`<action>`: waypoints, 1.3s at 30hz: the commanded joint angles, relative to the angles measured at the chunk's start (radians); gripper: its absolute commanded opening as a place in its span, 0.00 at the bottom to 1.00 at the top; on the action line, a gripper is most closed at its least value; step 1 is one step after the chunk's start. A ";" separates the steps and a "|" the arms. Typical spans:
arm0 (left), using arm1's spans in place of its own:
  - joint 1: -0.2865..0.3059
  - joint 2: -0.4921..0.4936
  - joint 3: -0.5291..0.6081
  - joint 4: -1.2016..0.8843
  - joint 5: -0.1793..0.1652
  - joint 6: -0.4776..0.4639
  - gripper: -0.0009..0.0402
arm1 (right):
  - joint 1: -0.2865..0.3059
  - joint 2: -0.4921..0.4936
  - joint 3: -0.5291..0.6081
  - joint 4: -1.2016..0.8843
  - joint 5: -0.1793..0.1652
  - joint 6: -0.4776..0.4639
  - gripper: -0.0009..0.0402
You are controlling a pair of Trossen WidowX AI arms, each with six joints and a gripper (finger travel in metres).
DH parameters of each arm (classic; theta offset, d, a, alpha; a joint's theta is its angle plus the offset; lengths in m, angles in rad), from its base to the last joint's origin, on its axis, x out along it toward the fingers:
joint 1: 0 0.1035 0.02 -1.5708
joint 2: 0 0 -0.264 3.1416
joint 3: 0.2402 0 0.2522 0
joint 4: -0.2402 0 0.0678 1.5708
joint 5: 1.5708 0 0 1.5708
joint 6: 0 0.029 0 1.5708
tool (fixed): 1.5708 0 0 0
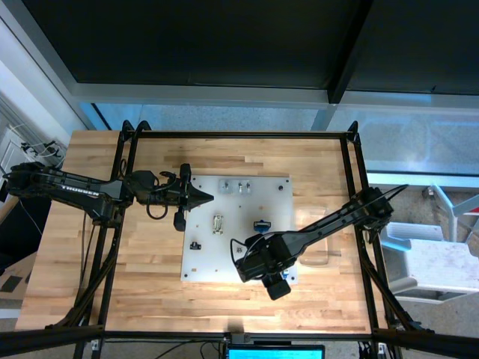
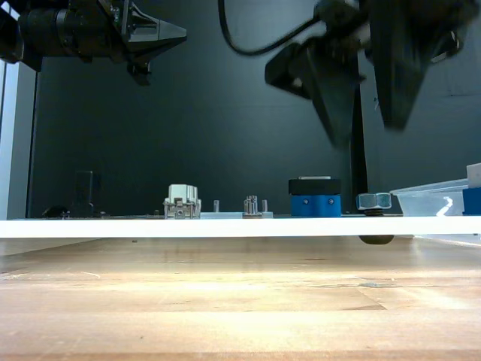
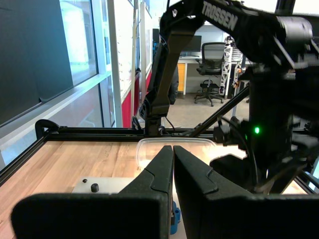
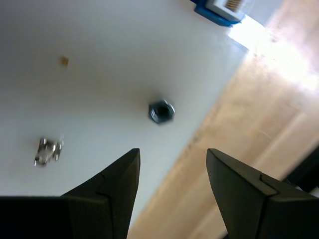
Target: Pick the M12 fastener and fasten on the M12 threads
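Observation:
The silver M12 nut (image 2: 373,201) sits on its stud, the M12 threads (image 2: 373,213), whose black ribs show just below it at the white board's (image 2: 225,226) near right edge. In the right wrist view the nut (image 4: 161,111) lies straight ahead on the board (image 4: 75,99), free of the fingers. My right gripper (image 2: 368,131) hangs open above it, with nothing between its fingers (image 4: 107,194). In the high view the right gripper (image 1: 273,271) covers nut and stud. My left gripper (image 1: 206,198) is parked shut and empty over the board's far left edge, high in the low view (image 2: 180,31).
A blue block with a black cap (image 2: 314,197) stands just left of the stud. A clear tray (image 1: 318,235) lies off the board's right side. A pale connector (image 2: 182,204) and small silver posts (image 2: 252,204) stand mid-board. A black frame (image 1: 239,135) rings the table.

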 commanded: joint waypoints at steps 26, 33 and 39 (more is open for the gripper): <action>0.000 0.000 0.000 0.000 0.000 0.000 0.02 | 0.000 -0.060 -0.015 -0.170 0.000 -1.232 0.47; 0.000 0.000 0.000 0.000 0.000 0.000 0.02 | 0.000 -0.060 -0.015 -0.166 0.053 -1.642 0.47; 0.000 0.000 0.000 0.000 0.000 0.000 0.02 | 0.001 -0.060 -0.015 -0.156 0.075 -2.057 0.47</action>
